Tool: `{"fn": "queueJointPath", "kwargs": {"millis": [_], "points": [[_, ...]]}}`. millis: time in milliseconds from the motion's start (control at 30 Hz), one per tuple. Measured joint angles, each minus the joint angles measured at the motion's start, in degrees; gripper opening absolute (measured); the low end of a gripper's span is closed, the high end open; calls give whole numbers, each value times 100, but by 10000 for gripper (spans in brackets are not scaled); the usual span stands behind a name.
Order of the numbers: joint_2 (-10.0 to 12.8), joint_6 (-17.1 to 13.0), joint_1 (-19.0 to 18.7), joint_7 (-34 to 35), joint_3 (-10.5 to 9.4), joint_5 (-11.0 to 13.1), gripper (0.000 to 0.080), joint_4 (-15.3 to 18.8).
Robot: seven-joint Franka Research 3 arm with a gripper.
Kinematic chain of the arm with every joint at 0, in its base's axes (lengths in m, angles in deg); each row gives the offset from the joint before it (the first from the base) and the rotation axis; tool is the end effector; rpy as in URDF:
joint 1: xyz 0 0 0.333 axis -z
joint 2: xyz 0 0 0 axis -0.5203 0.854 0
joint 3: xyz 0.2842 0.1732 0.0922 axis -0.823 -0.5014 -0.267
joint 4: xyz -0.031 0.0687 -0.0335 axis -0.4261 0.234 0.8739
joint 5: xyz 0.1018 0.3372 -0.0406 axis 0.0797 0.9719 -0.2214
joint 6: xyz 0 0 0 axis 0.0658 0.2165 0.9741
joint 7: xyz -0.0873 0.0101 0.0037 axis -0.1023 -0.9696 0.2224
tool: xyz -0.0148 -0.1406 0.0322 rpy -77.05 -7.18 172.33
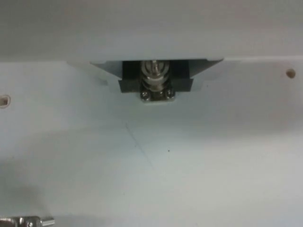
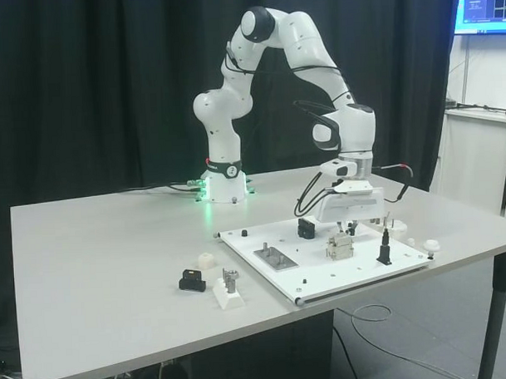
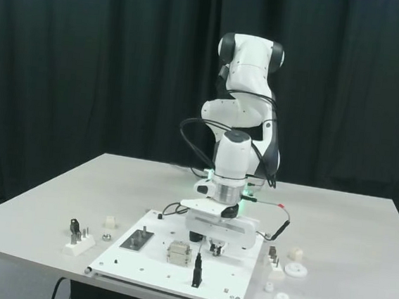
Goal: Insert BNC.
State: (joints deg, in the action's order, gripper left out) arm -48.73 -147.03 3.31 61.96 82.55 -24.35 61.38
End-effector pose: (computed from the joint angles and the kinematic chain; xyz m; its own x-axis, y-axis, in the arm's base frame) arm 0.5608 0.1076 0.2287 0.6576 -0.7477 0.0925 -0.7517 -0.6594 0.0138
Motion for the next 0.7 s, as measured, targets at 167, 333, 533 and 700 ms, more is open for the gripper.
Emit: {"fn": "queueJointPath", "kwargs": {"millis": [167, 333, 533, 700], "points": [[0, -3, 0, -133, -1, -1, 123, 1], [0, -13, 0, -212, -1, -1, 123, 6], [-5, -55, 0, -244, -3, -1, 123, 29], [-15, -105, 0, -252, -4, -1, 123, 58]]}}
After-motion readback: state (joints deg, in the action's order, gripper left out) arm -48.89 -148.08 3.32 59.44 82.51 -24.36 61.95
